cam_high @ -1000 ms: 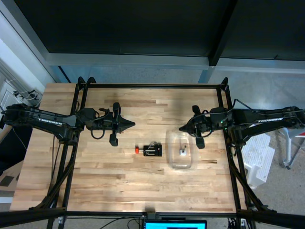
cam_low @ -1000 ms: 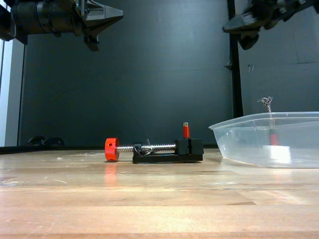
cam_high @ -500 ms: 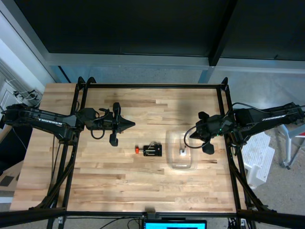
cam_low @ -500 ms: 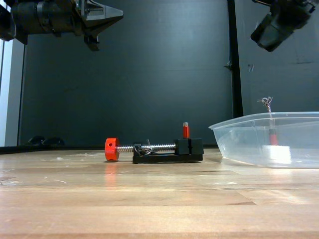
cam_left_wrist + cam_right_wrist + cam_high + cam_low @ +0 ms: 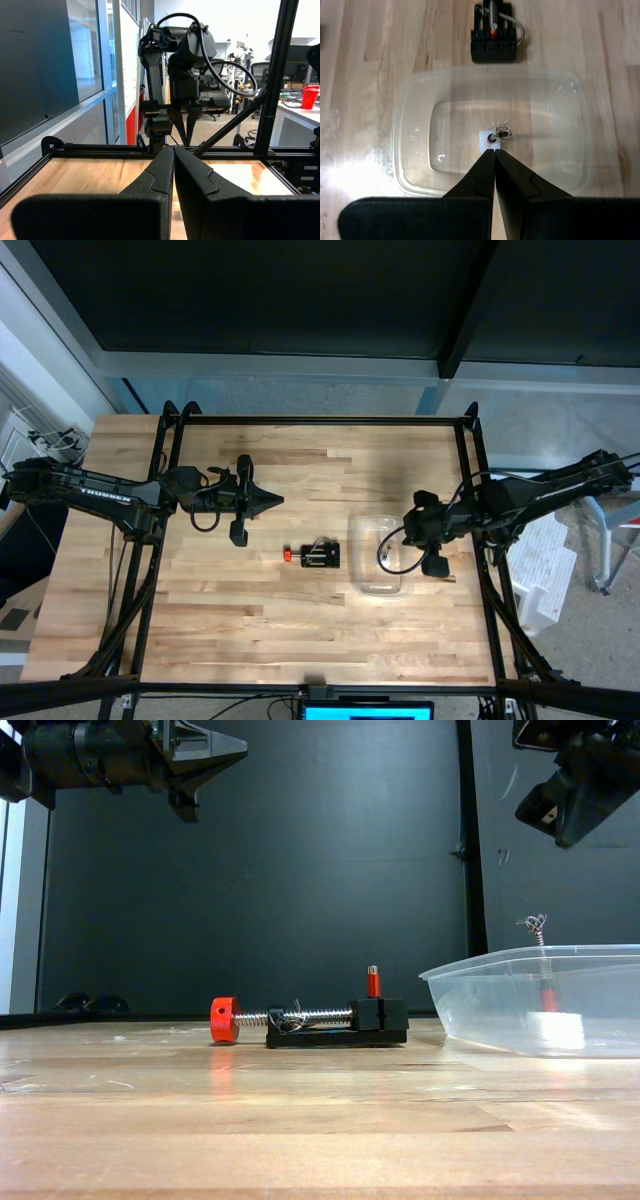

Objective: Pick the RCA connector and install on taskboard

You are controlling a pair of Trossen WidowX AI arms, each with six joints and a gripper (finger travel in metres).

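Above the clear tray point(image 5: 402, 125), the right gripper point(image 5: 494, 152) is held with its fingers pressed tip to tip and nothing between them, aimed down at the RCA connector point(image 5: 496, 136). The connector is seen on the tray floor at a small whitish square point(image 5: 484, 142). The approach to the pick is judged to be the step in hand; no grasp has been made. Next, the fingers would need to be parted and lowered on either side of the slim plug without the tray wall being knocked. The taskboard point(image 5: 493, 44) lies on the table point(image 5: 360, 75) just beyond the tray. The left gripper point(image 5: 173, 149) is parked high over the table's left side, likewise closed and empty.
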